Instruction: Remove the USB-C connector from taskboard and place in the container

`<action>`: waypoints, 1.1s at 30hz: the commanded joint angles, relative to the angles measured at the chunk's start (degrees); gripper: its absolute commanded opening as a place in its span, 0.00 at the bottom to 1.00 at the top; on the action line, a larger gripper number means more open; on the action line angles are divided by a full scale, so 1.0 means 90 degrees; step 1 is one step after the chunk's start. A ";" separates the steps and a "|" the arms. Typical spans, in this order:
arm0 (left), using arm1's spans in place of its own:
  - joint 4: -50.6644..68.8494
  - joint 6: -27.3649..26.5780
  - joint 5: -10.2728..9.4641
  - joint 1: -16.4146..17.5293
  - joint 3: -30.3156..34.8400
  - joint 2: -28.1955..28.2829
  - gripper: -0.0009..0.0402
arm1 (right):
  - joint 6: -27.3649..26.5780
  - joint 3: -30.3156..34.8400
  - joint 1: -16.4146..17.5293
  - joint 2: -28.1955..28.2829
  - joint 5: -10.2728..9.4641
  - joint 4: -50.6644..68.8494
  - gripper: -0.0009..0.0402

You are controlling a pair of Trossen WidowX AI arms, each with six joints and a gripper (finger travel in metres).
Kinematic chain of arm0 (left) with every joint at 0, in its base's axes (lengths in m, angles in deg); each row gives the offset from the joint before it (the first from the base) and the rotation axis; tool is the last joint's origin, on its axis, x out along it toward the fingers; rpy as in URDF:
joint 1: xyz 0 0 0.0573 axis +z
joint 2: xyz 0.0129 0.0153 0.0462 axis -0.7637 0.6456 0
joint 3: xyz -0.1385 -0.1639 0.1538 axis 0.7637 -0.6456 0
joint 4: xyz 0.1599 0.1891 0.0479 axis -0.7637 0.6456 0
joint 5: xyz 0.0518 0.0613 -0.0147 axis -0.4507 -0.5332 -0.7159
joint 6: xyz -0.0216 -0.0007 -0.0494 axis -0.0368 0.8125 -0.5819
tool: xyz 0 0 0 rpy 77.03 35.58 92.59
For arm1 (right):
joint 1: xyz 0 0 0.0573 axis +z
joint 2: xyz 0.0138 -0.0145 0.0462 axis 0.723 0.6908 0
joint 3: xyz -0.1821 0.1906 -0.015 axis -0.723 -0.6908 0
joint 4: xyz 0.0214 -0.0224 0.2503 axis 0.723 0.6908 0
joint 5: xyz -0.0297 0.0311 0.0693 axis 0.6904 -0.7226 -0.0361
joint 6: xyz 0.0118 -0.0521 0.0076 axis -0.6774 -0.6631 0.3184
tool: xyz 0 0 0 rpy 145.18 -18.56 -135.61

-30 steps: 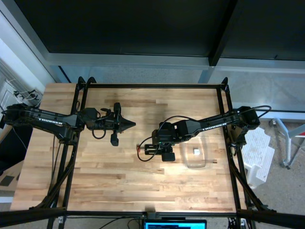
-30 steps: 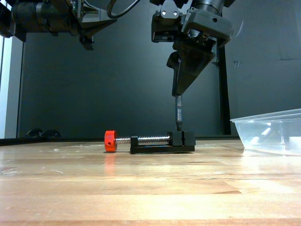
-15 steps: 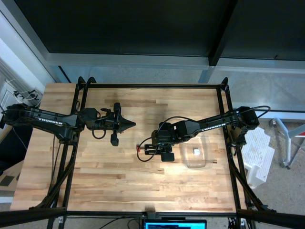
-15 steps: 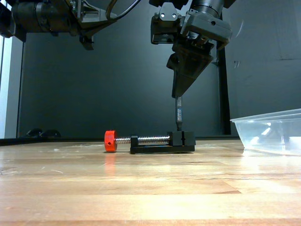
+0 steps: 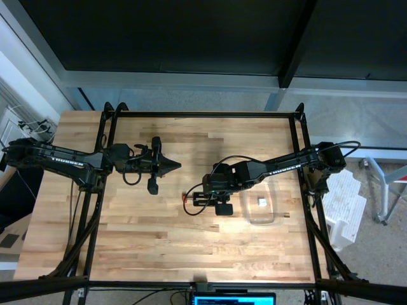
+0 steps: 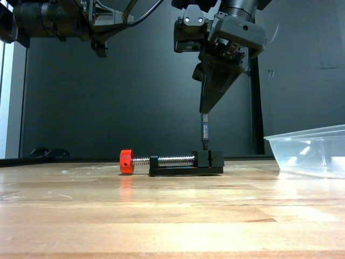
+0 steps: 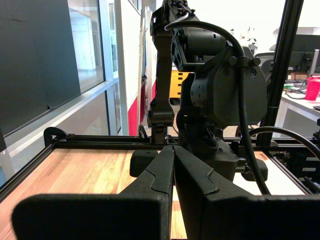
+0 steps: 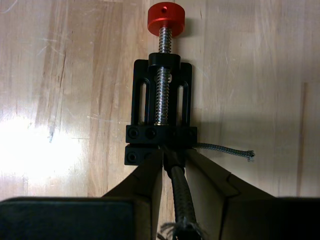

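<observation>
The USB-C connector stands upright in the taskboard, clamped by the right gripper; left gripper aloft, jaws together.

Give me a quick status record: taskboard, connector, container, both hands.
taskboard: flat on the table, red knob toward the left arm's side
USB-C connector: upright, lower end at the taskboard's top, not lifted clear
container: right of the taskboard, apart from it, small white cube inside
right hand: shut on the USB-C connector's upper end, pointing straight down
left hand: shut, empty, raised over the table's left half, away from the work
</observation>
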 commanded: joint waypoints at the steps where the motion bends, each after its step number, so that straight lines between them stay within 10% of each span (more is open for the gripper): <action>1: 0.0000 0.0000 0.0000 0.0000 0.0000 0.0000 0.02 | 0.0002 0.0002 0.0000 -0.0005 0.0002 -0.0005 0.10; 33: 0.0000 0.0000 0.0002 0.0000 0.0000 0.0002 0.02 | -0.0041 0.0019 0.0000 -0.0131 0.0005 0.0032 0.02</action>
